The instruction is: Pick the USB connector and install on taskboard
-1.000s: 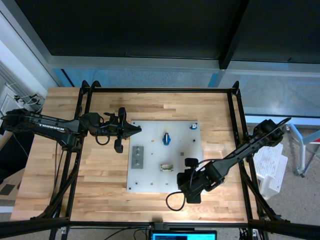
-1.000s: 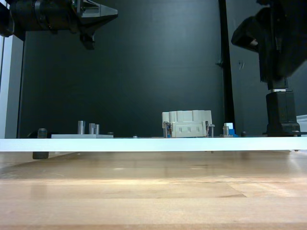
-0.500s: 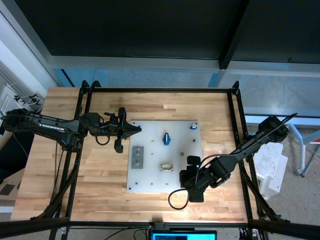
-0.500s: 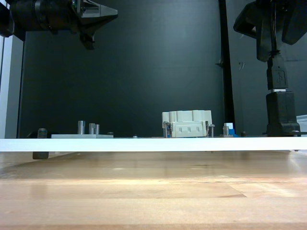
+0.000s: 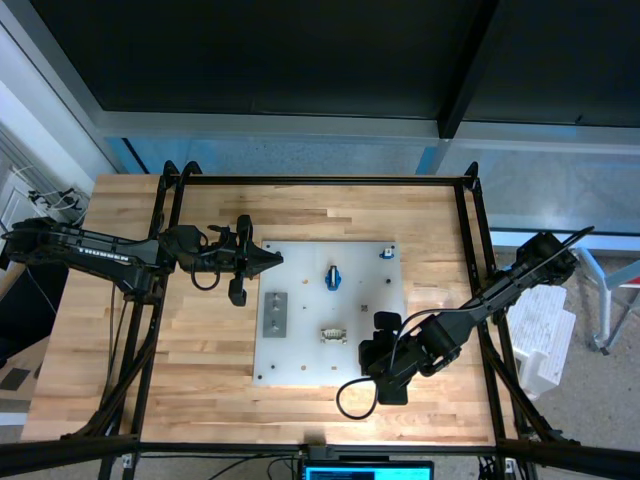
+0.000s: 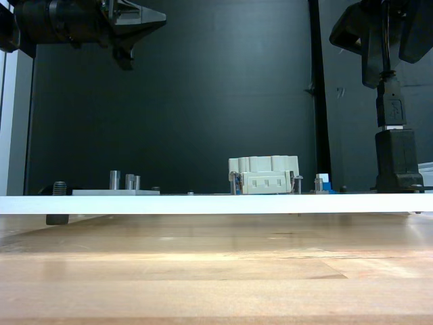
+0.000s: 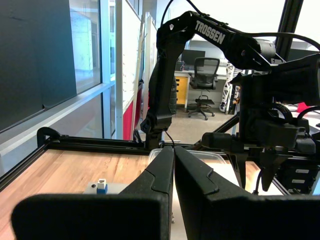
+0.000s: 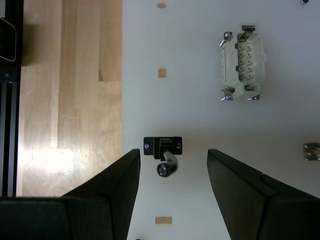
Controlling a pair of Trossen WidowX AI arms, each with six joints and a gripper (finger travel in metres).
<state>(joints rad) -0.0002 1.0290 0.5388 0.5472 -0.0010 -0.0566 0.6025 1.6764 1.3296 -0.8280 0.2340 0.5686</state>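
1. Tabletop: wooden planks, carrying the taskboard.
2. Taskboard: flat white plate with small holes. It bears a grey block, a blue fitting and a beige multi-pin socket.
3. USB connector: black, standing upright on the taskboard near its near right corner. A short dark plug stub rises from its top. It is apart from the beige socket and nothing grips it.
4. Right gripper: hangs directly above the USB connector. Its fingers are spread wide on either side of the stub and clear of the connector body. They hold nothing.
5. Left gripper: raised above the far left edge of the taskboard, pointing inward. Its fingers are pressed together, with nothing between them.
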